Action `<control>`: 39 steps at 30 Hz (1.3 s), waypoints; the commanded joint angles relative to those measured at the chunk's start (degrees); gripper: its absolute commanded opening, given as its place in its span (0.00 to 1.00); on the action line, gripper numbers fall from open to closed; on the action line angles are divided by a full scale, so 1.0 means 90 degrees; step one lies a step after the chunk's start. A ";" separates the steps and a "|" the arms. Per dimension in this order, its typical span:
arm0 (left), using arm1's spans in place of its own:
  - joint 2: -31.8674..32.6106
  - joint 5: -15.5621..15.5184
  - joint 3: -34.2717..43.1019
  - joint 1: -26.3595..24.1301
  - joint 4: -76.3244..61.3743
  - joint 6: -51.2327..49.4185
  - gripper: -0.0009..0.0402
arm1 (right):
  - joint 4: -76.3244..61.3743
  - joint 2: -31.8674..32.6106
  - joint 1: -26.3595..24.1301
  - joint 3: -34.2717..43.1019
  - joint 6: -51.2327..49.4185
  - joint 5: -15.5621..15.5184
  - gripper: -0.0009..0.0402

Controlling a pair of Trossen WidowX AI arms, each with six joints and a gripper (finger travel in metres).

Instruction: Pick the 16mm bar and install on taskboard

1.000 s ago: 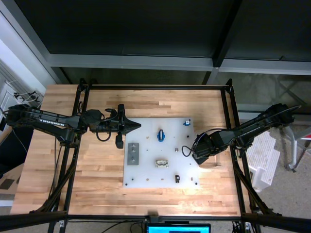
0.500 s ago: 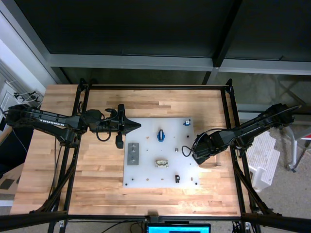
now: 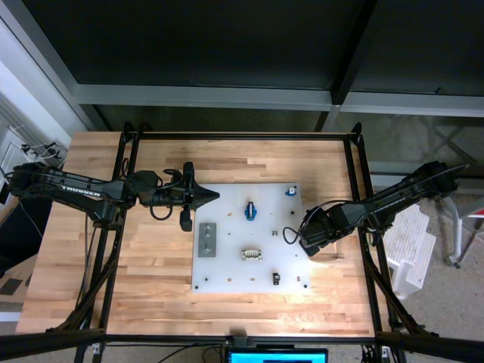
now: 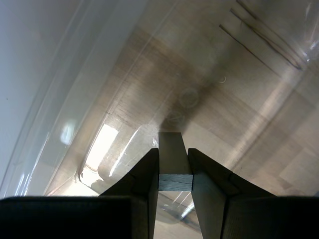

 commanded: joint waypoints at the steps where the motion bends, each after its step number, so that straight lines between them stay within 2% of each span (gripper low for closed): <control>1: 0.0000 0.0000 0.0002 0.0000 0.0002 0.0002 0.02 | 0.0000 -0.0034 0.0000 0.0005 -0.0002 0.0015 0.05; 7: 0.0000 0.0000 0.0002 0.0000 0.0002 0.0002 0.02 | -0.0134 -0.0316 0.0000 0.0056 -0.0095 0.0015 0.05; 13: 0.0000 0.0002 0.0002 0.0000 0.0002 0.0002 0.02 | -0.0945 -0.0593 0.0000 0.0573 -0.0556 0.0097 0.05; 17: 0.0000 0.0000 0.0002 0.0000 0.0002 0.0002 0.02 | -0.1399 -0.0699 0.0002 0.0957 -0.1127 0.0090 0.05; 23: 0.0000 0.0002 0.0002 0.0000 0.0002 0.0002 0.02 | -0.1734 -0.0738 0.0005 0.1467 -0.2737 0.0068 0.05; 33: 0.0000 0.0000 0.0002 0.0000 0.0002 0.0002 0.02 | -0.2516 -0.0736 0.0019 0.2293 -0.4619 0.0066 0.05; 39: 0.0000 0.0000 0.0002 0.0000 0.0002 0.0002 0.02 | -0.2710 -0.0736 0.0032 0.2395 -0.4949 0.0070 0.05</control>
